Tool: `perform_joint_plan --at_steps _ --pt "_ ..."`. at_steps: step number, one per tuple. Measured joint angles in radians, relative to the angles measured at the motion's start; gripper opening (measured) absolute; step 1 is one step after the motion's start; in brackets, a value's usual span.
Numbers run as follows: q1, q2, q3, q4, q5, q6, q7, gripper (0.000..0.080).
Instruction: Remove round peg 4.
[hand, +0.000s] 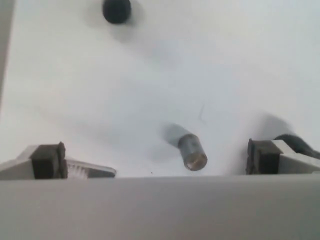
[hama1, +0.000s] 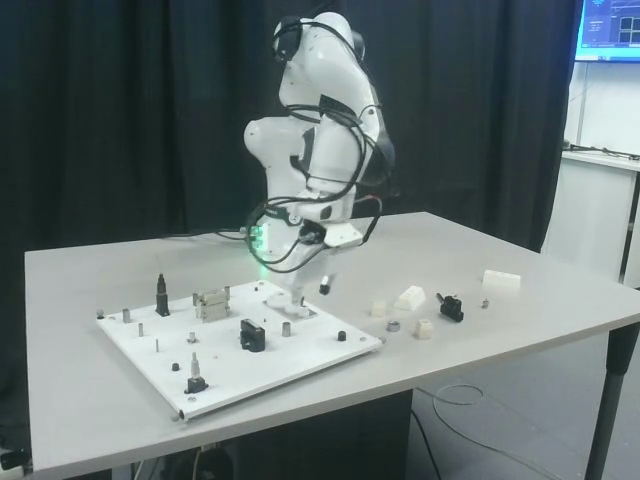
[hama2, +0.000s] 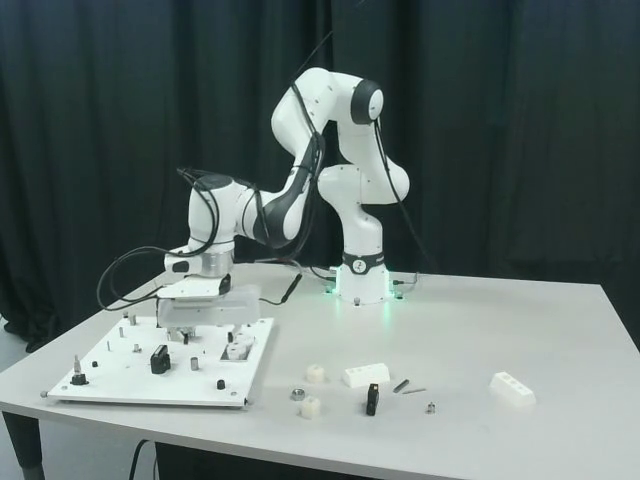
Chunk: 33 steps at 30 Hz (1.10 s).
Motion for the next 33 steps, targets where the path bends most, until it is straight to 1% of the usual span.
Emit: perform_joint_plan --at_steps 4,11,15,23,33 --pt "-0.015 0.017 0.0 0.0 0.026 0.009 0.0 0.08" --pt "-0.039 0.047 0.0 0.005 0.096 0.029 0.0 0.08" --pt "-0.049 0.063 -0.001 0.014 0.124 0.031 0.0 0.08" --pt "-0.067 0.091 -0.001 0.033 0.155 0.027 0.0 0.08" --pt "-0.083 0.109 -0.001 0.047 0.173 0.009 0.0 0.08"
